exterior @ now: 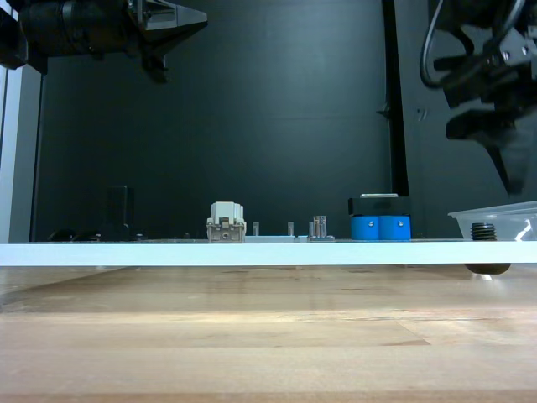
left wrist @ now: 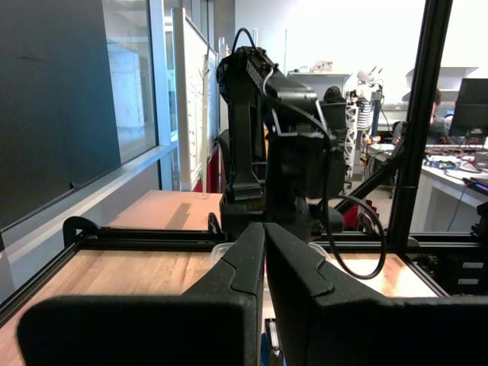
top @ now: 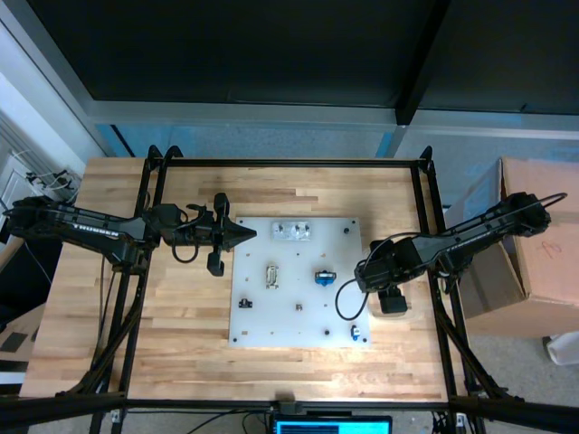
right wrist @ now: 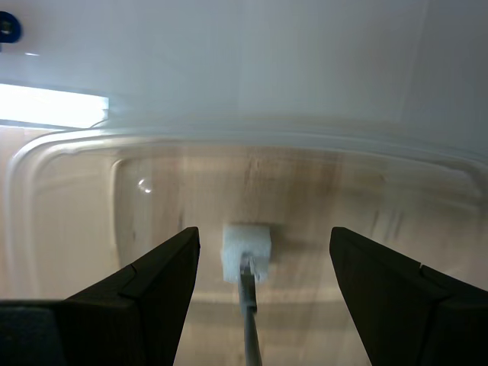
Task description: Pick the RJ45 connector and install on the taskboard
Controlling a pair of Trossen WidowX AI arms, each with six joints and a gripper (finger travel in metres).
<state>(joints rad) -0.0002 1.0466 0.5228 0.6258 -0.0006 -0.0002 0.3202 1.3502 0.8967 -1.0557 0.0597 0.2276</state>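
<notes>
- The right tool [top: 391, 302] hangs over the clear tray [right wrist: 53, 168]. The tray sits on the bench [top: 181, 362], just beside the right edge of the board [top: 271, 316].
- I read its fingers [right wrist: 152, 278] as wide apart and pointing down into the tray.
- The RJ45 connector [right wrist: 246, 250] lies free on the tray floor, between the two fingers and touching neither.
- The connector's cable [right wrist: 250, 328] runs from the white body back toward the right wrist camera.
- The connector is clear of the board and not in any seat.
- The left tool [top: 246, 233] is raised over the board's left edge, pointing level toward the right arm.
- I read its fingers [left wrist: 236, 267] as narrow, pressed together tip to tip.
- The board carries a blue block [exterior: 380, 227] and a grey-white socket [exterior: 226, 222].
</notes>
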